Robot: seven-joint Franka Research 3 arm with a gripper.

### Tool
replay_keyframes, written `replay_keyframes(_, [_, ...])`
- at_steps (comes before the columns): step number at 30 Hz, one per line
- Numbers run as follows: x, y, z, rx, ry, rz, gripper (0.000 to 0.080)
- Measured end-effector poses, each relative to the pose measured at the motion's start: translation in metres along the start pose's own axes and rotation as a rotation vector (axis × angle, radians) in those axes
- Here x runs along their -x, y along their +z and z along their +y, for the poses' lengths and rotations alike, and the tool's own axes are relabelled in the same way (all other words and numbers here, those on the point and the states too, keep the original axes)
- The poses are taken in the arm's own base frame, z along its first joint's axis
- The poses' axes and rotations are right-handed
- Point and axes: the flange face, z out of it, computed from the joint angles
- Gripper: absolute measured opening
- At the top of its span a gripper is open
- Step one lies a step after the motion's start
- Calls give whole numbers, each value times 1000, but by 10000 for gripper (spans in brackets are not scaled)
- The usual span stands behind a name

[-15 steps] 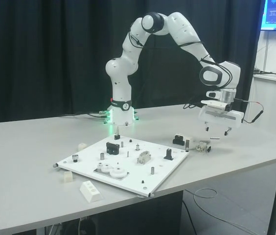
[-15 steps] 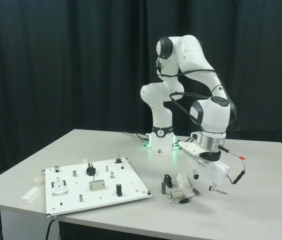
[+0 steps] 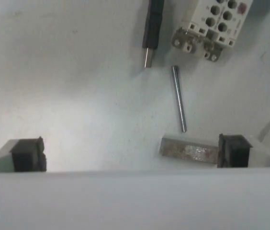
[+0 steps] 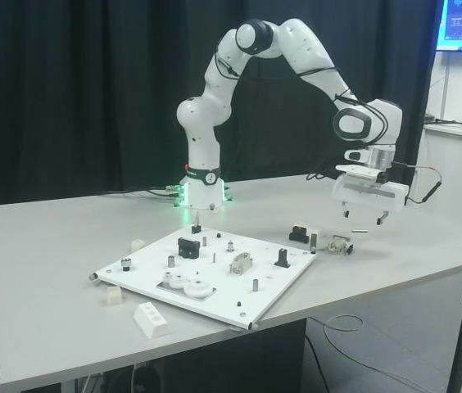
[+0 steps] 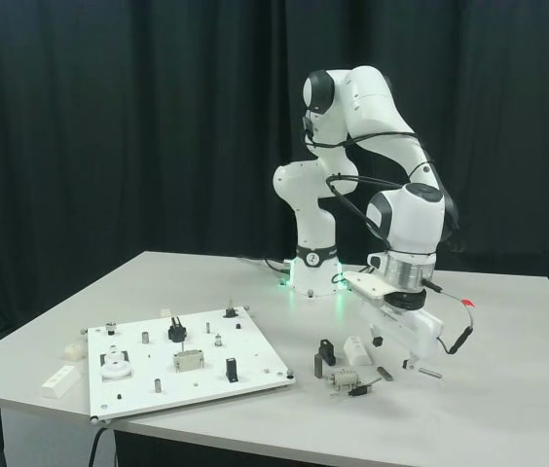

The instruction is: Remove round peg 3.

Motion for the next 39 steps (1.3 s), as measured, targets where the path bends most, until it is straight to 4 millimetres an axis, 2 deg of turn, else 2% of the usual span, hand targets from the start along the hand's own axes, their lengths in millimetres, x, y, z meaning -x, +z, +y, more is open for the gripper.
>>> replay_keyframes(39, [-6,-2,-4,-10,2,10,800])
